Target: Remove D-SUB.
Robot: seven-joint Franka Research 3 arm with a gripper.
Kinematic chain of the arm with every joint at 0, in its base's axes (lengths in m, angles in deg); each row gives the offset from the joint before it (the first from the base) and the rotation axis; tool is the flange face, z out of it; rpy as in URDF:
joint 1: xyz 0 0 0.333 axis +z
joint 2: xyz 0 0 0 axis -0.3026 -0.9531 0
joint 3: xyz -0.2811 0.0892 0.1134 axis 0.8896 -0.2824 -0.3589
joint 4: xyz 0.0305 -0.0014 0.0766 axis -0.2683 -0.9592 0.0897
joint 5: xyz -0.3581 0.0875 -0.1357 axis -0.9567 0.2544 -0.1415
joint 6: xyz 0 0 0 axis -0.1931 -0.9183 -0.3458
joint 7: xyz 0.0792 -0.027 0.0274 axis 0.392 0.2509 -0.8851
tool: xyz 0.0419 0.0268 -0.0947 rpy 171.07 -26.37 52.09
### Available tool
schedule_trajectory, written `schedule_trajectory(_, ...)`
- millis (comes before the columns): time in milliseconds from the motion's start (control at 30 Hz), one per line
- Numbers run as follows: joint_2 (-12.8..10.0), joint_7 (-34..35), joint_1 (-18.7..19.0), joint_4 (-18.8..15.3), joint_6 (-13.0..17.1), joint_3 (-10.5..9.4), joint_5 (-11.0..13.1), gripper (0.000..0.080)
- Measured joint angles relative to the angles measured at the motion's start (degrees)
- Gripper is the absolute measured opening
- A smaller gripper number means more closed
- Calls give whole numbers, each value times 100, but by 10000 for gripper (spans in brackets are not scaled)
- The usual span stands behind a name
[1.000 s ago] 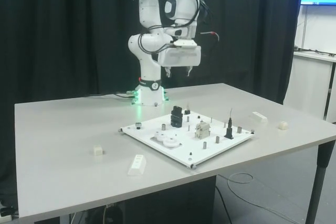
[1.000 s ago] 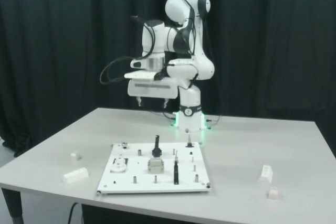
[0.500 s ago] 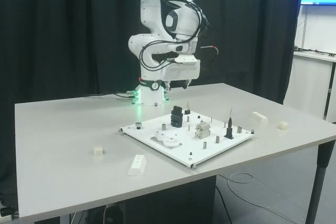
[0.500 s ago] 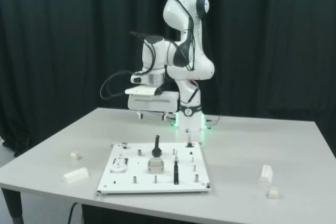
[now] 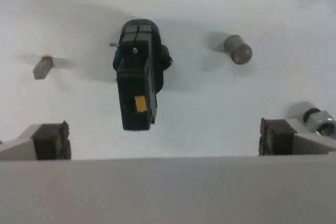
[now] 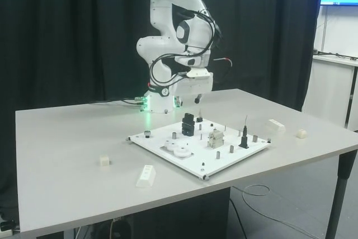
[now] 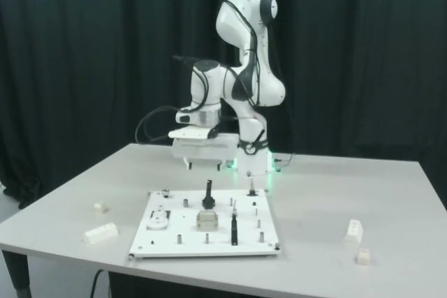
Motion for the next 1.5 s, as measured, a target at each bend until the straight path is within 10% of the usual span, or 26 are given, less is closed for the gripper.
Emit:
schedule_trajectory(733,-614,0,30,-187,785,-5,-2,800)
schedule_trajectory(1467,-868,-6,32,-186,929,1,-32,800)
schedule_trajectory(1500,-869,-5,32,-186,929,2,-32,546)
